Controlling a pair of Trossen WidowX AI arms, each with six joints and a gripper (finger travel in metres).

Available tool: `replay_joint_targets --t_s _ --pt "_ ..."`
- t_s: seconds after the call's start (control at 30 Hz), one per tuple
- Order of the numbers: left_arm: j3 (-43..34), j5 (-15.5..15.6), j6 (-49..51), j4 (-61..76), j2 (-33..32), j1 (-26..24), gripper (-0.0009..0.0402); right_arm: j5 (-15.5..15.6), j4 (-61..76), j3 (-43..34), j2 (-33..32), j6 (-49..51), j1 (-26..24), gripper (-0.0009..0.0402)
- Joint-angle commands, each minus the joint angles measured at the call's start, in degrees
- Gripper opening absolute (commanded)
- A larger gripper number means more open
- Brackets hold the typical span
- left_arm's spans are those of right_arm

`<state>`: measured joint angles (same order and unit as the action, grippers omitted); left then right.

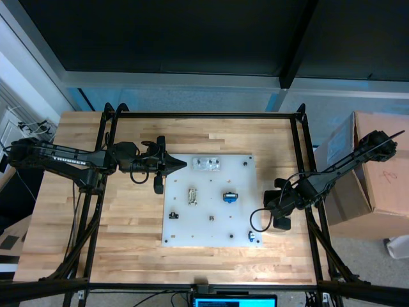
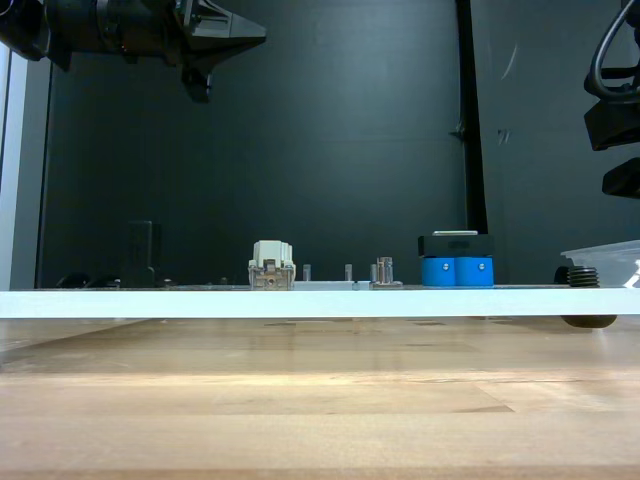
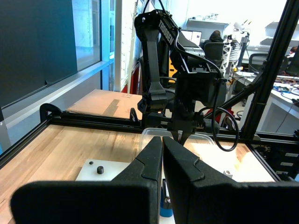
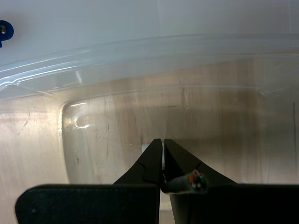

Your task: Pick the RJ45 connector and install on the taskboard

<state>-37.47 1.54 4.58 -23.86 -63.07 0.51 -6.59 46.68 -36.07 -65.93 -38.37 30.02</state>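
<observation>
My right gripper (image 4: 163,141) is shut on the RJ45 connector. Its short cable stub (image 4: 195,180), with coloured wire ends, sticks out beside the fingers. The connector body is mostly hidden between them. This gripper (image 1: 278,215) hangs over a clear plastic tray (image 4: 140,93) just right of the white taskboard (image 1: 211,214), clear of the board. My left gripper (image 1: 181,165) is shut with nothing in it. It is raised above the board's far left corner and points right (image 3: 162,138). In the low view it sits high on the left (image 2: 255,38).
On the board stand a beige socket (image 1: 192,195), a blue block (image 1: 230,197), a small blue part (image 1: 254,238) and silver fittings (image 1: 206,164). A black frame (image 1: 300,128) rings the table. A cardboard box (image 1: 374,173) stands off its right edge.
</observation>
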Motion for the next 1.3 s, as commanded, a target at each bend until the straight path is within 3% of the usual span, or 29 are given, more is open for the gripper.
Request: replay_joint_targets --t_s 0.03,0.4,0.83,1.17,1.3 --pt "-0.02 0.00 0.00 -0.02 -0.02 0.00 0.0001 0.09 0.04 0.39 0.22 -0.11 0.13 0.0000" --pt "-0.02 0.00 0.00 -0.02 -0.02 0.02 0.0001 -1.40 -0.24 1.03 0.33 -0.09 0.63 0.0009" --pt "-0.02 0.00 0.00 -0.02 -0.02 0.00 0.0001 -1.42 -0.90 -0.28 0.33 -0.39 0.96 0.0119" --pt "-0.02 0.00 0.00 0.00 -0.02 0.00 0.0001 -1.38 6.51 -5.60 0.26 -0.42 0.87 0.0167" --pt "-0.02 0.00 0.00 -0.02 -0.02 0.00 0.0001 1.05 11.65 -8.35 0.26 -0.52 0.81 0.0183"
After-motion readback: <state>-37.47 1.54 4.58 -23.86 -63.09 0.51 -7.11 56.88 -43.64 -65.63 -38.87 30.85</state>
